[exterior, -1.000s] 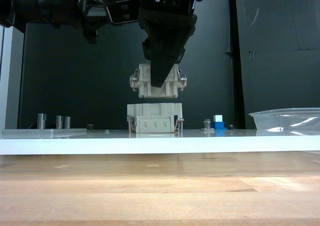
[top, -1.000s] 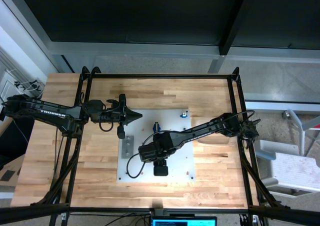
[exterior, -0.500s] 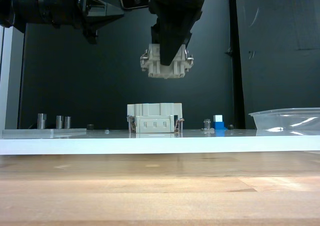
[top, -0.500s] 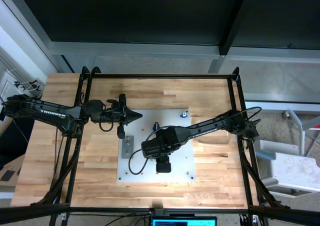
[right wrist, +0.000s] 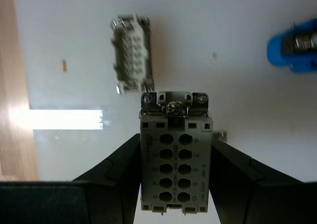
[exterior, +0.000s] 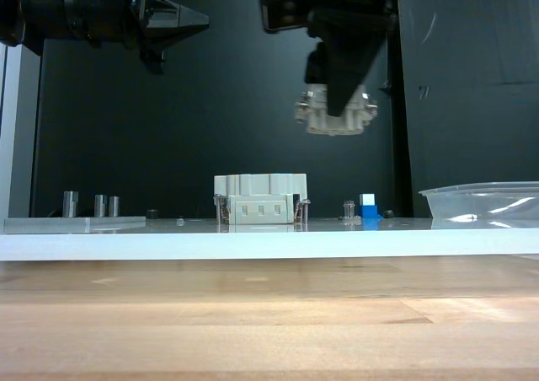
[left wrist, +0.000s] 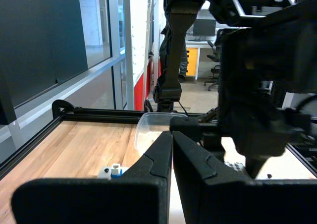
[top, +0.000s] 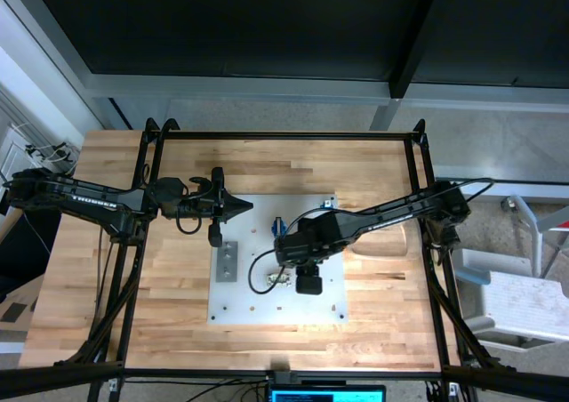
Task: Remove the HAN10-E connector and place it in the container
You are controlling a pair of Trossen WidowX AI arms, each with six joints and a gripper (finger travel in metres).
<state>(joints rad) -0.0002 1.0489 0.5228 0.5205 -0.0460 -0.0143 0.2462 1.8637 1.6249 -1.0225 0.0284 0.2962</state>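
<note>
You have the removal part of the job done, as far as this moment shows. The HAN10-E connector [right wrist: 176, 154] is clear of its mating base [exterior: 259, 200], which sits alone on the white plate [top: 233, 309]. The connector hangs in the air well above the plate. It is off to the right of the base, on the side towards the container [exterior: 484, 197].

The jaws of your right gripper [exterior: 336, 104] are closed on the connector's two long sides. The wrist view shows its pin face looking outward and the grip looks square and centred.

What is left is the carry and the drop. The container, a shallow see-through tub, rests on the table [top: 133, 295] just off the plate's right edge, and the connector is not over it yet. You need to take it further right until it is inside the rim, then lower it and open the jaws.

Your left gripper [top: 242, 206] is parked above the far left part of the plate. Its jaws are pressed together on nothing, and it is well apart from the carry path.
</note>
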